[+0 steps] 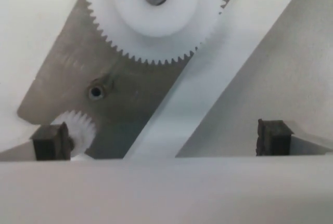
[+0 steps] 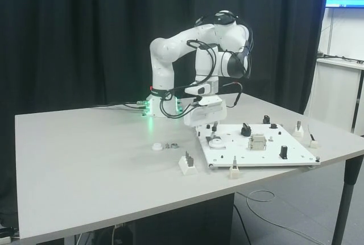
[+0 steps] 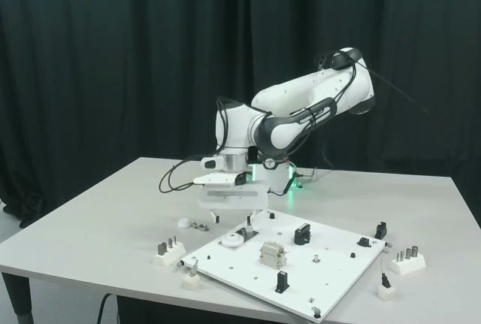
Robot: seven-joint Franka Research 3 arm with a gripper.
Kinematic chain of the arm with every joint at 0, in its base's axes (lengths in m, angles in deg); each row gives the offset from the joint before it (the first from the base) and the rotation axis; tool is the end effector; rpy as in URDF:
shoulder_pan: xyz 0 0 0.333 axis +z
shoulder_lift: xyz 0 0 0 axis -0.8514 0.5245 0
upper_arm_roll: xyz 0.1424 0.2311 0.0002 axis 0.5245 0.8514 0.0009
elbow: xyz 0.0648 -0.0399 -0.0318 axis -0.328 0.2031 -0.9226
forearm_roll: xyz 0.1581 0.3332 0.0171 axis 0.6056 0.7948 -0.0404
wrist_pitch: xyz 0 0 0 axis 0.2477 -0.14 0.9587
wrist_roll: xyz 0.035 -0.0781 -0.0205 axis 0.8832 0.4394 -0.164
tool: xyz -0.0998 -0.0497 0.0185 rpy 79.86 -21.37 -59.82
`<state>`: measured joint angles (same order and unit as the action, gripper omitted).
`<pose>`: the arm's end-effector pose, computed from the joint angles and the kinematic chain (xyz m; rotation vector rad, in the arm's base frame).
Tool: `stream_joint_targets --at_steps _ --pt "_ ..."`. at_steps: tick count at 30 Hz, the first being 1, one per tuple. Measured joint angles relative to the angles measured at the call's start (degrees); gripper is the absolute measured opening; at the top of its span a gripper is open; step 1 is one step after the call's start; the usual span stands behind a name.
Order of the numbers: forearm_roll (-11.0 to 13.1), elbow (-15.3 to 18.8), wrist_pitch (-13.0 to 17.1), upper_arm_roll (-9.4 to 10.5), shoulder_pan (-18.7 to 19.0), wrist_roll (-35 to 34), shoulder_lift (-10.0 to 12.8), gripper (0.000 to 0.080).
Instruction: Pick medium gear.
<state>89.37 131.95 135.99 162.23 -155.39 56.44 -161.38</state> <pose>0.4460 -0.0526 0.2106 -3.0056 0.8769 -0.0801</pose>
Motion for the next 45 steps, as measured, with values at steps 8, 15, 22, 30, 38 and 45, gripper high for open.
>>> stream_joint_targets --at_steps 8,15,22,30,38,45 --pt "-0.68 -0.23 -1.59 -1.15 0.18 -0.06 0.0 0.08" --pt "-0.92 -0.26 -2.5 -1.69 0.31 -0.11 0.0 0.08" --pt "-1.12 -0.27 -3.27 -2.17 0.67 -0.3 0.0 0.08" --pt "-1.59 -0.27 -3.86 -3.02 1.4 -0.78 0.0 0.08" --pt "-2.48 -0.34 -3.86 -3.48 1.94 -0.95 0.0 0.08" --pt "-4.69 -0.87 -2.86 -3.99 1.9 -0.37 0.0 0.08"
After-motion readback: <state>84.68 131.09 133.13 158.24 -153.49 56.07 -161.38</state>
